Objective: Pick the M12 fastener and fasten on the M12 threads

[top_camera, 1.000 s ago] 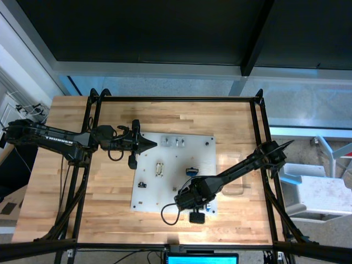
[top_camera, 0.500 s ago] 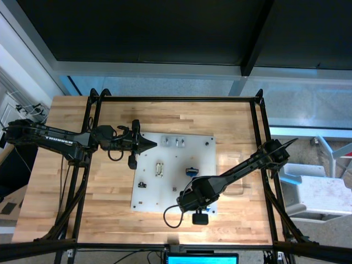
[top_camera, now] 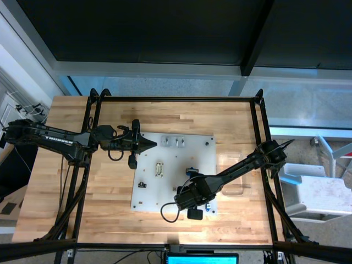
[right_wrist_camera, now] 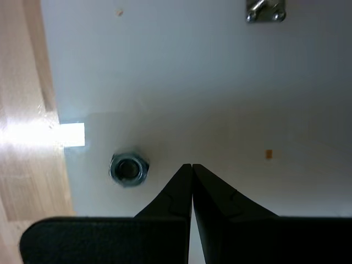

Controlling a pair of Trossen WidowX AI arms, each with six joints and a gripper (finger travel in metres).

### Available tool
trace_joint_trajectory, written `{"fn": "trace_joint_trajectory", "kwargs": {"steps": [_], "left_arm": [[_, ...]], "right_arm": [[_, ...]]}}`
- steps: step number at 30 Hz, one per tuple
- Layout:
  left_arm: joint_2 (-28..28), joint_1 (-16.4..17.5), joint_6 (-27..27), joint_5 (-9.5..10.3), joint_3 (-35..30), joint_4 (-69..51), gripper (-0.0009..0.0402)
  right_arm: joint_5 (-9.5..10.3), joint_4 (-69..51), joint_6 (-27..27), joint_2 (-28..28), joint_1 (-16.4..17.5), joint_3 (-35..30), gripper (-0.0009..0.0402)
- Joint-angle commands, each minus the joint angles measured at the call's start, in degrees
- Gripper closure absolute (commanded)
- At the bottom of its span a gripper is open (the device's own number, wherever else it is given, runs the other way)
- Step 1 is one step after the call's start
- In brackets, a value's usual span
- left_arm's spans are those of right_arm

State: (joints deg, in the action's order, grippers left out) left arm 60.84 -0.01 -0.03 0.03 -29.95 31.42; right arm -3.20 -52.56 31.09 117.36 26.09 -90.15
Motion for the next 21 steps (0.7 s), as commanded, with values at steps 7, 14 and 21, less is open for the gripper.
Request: {"fn": "trace_joint_trajectory", "kwargs": {"steps": [7,14,21], "left_arm": [[0.02,0.0,0.0,-0.02,0.0,-0.04,0.0393],[0.02,0.0,0.0,0.0,0.0,-0.04,0.0393],[0.02,0.0,0.0,0.0,0.0,-0.04,0.0393]], "right_arm": [[6.49,1.62,-0.24,0.31,0.22,0.0,0.0393],[19.63,2.25,-4.68,-0.02,0.33,0.02,0.0393],[17.9,2.23,-4.0,-0.39,0.37,0.02,0.0393]]}}
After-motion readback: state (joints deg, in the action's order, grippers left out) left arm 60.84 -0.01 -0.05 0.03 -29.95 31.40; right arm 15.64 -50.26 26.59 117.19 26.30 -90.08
